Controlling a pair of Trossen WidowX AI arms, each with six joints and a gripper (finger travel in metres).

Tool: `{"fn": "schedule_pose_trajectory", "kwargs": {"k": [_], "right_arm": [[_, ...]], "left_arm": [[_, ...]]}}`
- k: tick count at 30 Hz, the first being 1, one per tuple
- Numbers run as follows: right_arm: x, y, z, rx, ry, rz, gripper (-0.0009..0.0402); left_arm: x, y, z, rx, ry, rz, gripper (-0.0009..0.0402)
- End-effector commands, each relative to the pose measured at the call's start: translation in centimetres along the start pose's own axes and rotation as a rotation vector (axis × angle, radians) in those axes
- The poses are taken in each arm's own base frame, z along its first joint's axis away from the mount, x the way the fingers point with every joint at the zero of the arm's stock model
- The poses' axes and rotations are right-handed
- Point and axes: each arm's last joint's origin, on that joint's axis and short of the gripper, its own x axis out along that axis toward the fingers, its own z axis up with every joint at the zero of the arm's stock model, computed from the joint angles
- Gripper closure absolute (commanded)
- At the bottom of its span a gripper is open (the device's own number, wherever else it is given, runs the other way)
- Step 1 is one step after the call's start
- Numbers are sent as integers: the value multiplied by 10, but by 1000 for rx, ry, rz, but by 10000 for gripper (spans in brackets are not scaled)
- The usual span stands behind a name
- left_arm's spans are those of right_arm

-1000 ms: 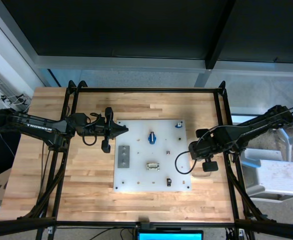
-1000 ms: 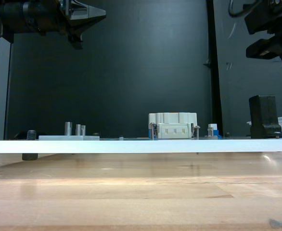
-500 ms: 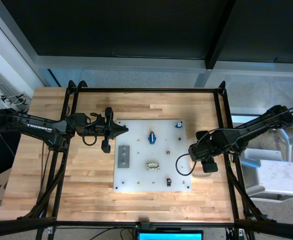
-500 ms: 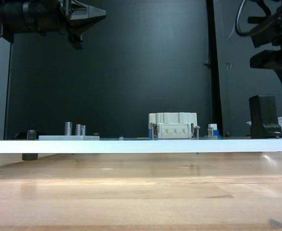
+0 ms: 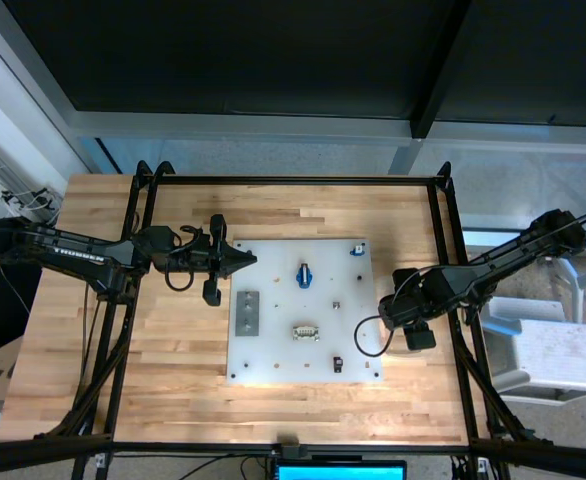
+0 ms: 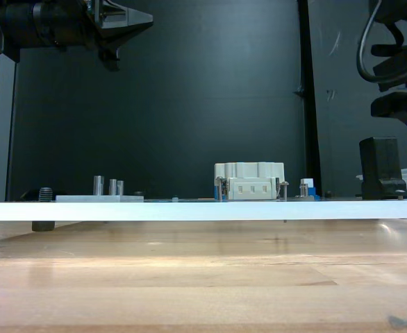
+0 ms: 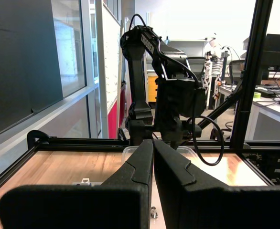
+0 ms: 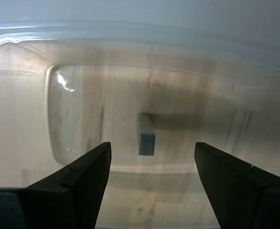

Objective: Pick the 16mm bar and place in it's hole on the taskboard

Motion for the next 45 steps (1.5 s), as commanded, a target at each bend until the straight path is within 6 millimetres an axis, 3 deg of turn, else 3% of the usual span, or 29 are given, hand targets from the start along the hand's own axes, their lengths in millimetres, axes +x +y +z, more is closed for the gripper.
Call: {"fn": "schedule_pose_trajectory", "kwargs": {"k": [1, 21, 45], "right_arm": [[6, 1, -2, 14, -4, 1, 150], [31, 3, -10, 36, -23, 8, 164], [32, 3, -10, 34, -22, 7, 358]], "left_arm": [[0, 0, 0, 0, 0, 0, 393], [0, 0, 0, 0, -1, 0, 393], [0, 0, 0, 0, 0, 0, 393]]}}
